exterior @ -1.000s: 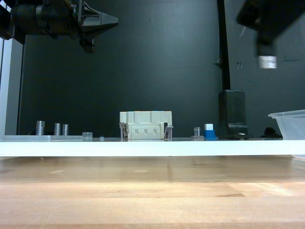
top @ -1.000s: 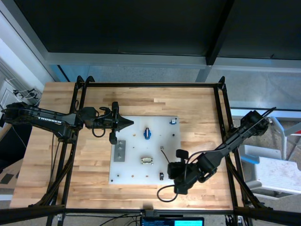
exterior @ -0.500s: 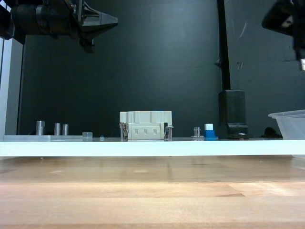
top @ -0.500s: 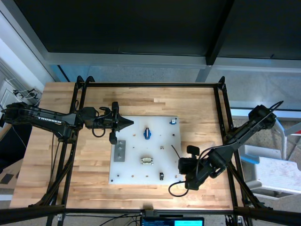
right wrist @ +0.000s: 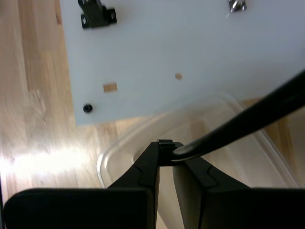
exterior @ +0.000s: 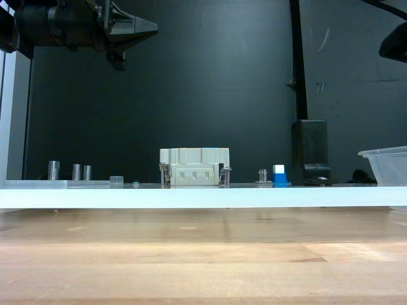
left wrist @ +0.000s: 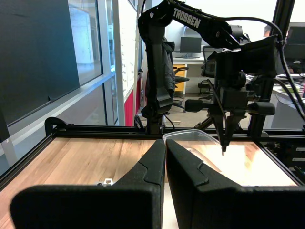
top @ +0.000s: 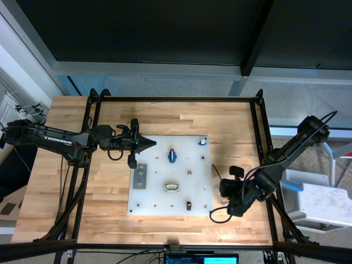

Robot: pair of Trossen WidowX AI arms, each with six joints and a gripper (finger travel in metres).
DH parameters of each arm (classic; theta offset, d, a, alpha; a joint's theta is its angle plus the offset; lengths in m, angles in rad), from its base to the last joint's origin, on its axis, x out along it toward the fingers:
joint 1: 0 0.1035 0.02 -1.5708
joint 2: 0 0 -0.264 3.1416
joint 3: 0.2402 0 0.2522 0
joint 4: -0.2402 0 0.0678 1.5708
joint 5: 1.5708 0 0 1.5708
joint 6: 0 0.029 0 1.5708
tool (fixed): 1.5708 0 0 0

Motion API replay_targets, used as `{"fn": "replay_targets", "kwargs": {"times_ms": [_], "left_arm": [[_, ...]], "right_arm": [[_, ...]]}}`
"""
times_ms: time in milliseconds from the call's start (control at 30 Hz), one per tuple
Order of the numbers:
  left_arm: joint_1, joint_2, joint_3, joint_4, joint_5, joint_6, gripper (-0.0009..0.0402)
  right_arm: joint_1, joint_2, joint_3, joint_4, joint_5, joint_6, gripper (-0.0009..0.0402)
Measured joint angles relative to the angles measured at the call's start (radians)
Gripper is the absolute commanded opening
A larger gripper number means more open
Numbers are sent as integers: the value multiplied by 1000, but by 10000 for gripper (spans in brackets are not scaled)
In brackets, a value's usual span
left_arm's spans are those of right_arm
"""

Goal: Remove the USB connector from the USB hub and place in the container

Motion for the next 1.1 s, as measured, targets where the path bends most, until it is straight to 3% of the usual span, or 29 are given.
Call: {"fn": "replay_targets", "kwargs": {"times_ms": [400, 733, 867, 1100], "left_arm": [[0, 0, 0, 0, 0, 0, 1], [0, 0, 0, 0, 0, 0, 1], [0, 0, 0, 0, 0, 0, 1], [0, 0, 0, 0, 0, 0, 1]], "right_arm": [[46, -102, -111, -33, -11, 99, 0], [79, -158, -183, -36, -41, 168, 0], [82, -164, -204, -37, -60, 179, 0], [85, -164, -207, -37, -60, 179, 3]]}}
